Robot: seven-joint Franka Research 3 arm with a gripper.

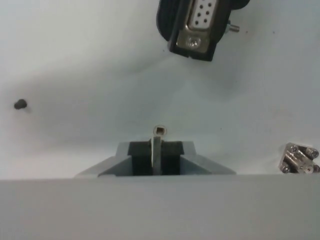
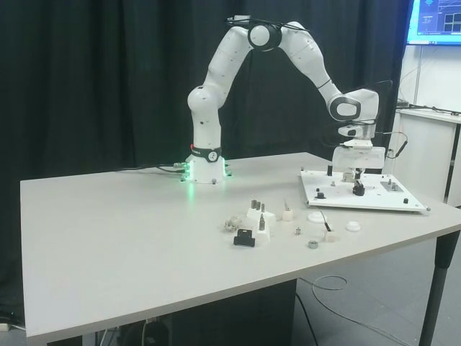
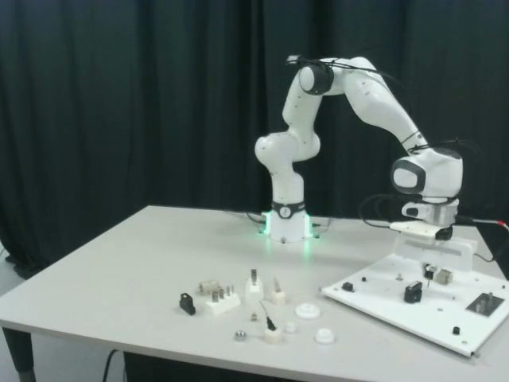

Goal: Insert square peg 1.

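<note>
Your gripper (image 1: 159, 150) hangs low over white square task board (image 2: 374, 200) at table's right side. Fingers nearly closed, pinching thin grey square peg (image 1: 158, 147) upright, tip pointing down at board. Black multi-pin connector socket (image 1: 196, 27) bolted on board beyond peg. Loose small parts (image 2: 259, 223) lie mid-table, well apart.

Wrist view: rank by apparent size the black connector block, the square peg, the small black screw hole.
Largest to smallest as seen:
1. black connector block, cropped by the frame edge
2. square peg, held in the gripper
3. small black screw hole
</note>
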